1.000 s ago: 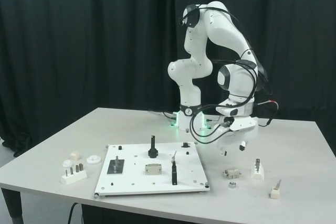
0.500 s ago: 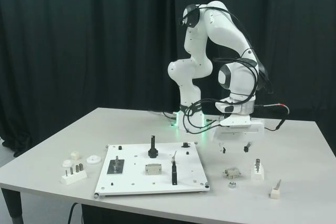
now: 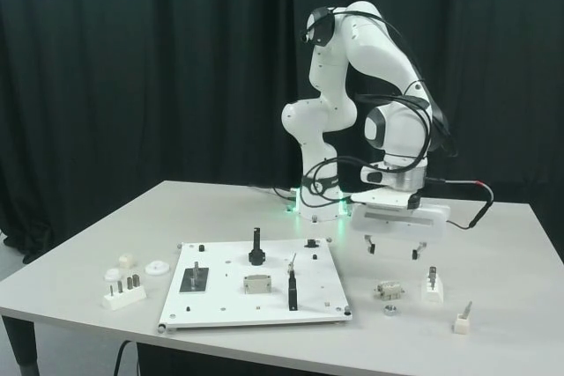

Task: Pick waterproof.

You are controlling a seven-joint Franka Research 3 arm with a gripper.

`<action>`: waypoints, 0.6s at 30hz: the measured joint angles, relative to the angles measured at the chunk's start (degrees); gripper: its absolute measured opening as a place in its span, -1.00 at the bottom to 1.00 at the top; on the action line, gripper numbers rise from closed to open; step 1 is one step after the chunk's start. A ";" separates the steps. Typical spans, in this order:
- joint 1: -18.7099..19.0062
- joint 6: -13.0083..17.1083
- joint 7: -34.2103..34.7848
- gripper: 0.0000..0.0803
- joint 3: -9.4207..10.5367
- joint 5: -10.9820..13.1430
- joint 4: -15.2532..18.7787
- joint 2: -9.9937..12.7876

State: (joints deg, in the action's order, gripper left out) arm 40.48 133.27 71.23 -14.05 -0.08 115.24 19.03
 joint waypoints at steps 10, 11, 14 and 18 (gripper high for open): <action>-0.24 0.18 19.84 0.99 -0.10 -0.01 0.21 0.03; -0.28 0.18 21.09 0.99 -0.10 0.00 0.28 0.03; -0.41 0.18 25.12 0.99 -0.10 0.04 0.51 0.06; -0.61 0.34 30.87 0.99 -0.10 0.15 1.00 0.07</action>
State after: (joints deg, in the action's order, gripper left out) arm 39.87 133.61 102.09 -14.16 0.06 116.25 19.10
